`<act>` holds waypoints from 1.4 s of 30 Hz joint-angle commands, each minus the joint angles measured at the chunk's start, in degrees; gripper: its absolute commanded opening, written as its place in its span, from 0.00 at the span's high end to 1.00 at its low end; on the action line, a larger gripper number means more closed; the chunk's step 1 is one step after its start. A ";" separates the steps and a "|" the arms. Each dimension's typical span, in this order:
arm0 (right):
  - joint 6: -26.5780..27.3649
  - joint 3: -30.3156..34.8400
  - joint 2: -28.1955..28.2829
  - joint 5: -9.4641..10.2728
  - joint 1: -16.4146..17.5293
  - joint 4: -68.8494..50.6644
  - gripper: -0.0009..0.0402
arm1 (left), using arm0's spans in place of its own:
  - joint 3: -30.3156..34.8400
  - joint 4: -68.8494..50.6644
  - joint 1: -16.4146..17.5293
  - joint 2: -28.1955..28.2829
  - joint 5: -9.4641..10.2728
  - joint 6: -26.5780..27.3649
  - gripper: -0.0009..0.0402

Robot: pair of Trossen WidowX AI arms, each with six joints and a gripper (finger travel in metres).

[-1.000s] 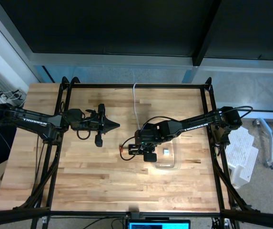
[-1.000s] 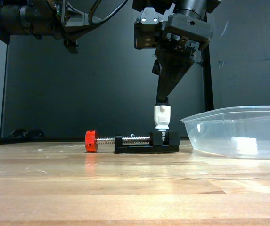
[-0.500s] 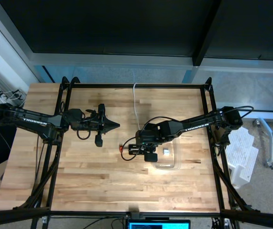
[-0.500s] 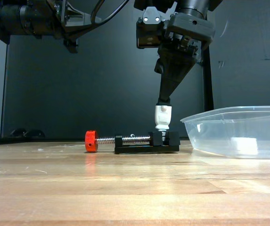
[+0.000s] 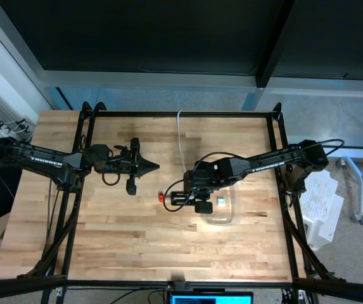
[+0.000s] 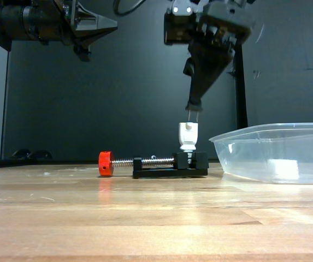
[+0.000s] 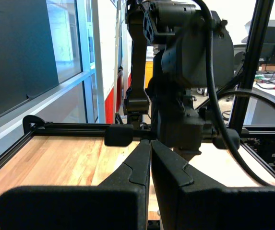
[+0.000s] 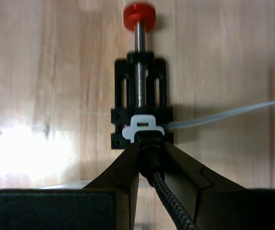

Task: Remove the power plug from the receptacle and place in the container

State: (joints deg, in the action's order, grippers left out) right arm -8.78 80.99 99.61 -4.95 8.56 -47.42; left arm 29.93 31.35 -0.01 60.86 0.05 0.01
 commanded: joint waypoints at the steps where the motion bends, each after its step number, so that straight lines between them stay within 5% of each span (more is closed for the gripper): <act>1: 0.04 0.07 -1.01 0.07 0.02 -0.81 0.98 | 0.02 0.11 0.02 -0.02 -0.02 0.00 0.98; 7: 0.13 -1.25 -3.58 0.00 0.52 -5.79 0.98 | 0.02 -0.02 0.00 0.00 -0.02 0.00 0.98; 23: -2.80 -16.72 -9.27 -0.13 1.25 -2.45 0.96 | 0.02 -0.02 0.00 0.00 -0.02 0.00 0.98; 42: -6.01 -15.76 -11.08 -0.44 1.99 -2.05 0.42 | 0.02 0.00 0.00 0.00 -0.02 0.00 0.98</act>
